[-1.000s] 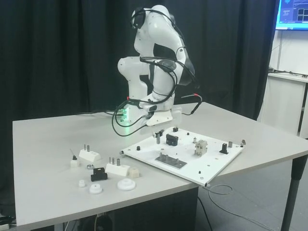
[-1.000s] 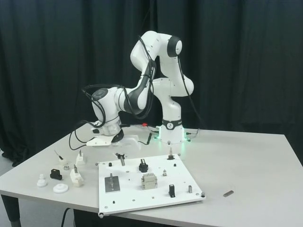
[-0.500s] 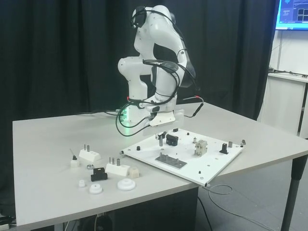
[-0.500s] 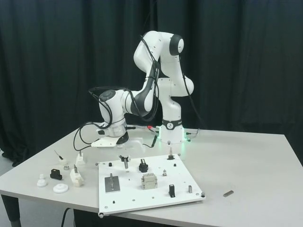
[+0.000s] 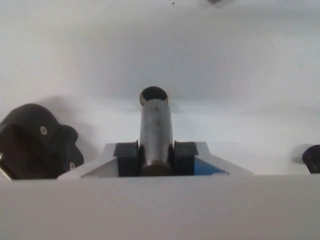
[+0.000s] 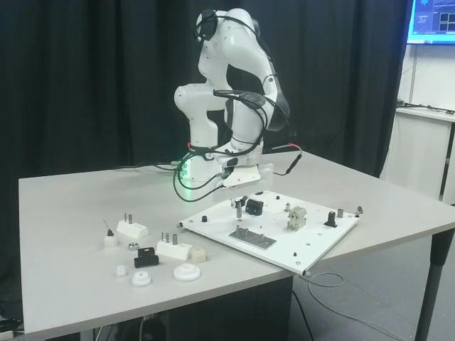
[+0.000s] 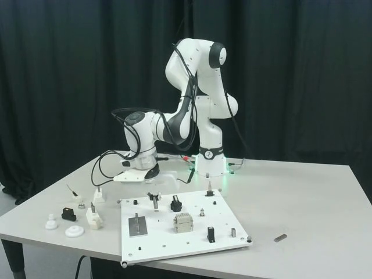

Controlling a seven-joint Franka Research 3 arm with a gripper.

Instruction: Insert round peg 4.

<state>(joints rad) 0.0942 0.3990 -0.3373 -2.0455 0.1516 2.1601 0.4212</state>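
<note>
A: Black curtains behind; a grey table [image 6: 64, 213] carrying a white assembly board [image 6: 313, 245], with loose white and black parts lying on the table well apart from the board; where is the round peg?

B: The round peg [image 5: 155, 131] is clamped between the two black pads of the hand [image 5: 155, 159]; the wrist view shows its far end at a dark hole [image 5: 153, 93] in the board; I cannot tell whether the tip is just above the hole or already at its mouth.

A: So what could go wrong?

B: My guess is a jam; if the peg is tilted or slightly off the hole's centre, pushing down would catch its end on the rim, and it could slide in the pads or cock sideways; the board merely lies on the table, so a hard sideways push might also shift it.

A: And room to move?

B: Tight on one flank; a black knob-like fixture [image 5: 35, 142] stands near the hole, and in the room view a black block [image 7: 175, 204] sits just beside the peg; the hole lies near the board's edge facing the robot base [image 7: 210, 165]; straight up from the hole is open, so I would keep motion vertical.
</note>
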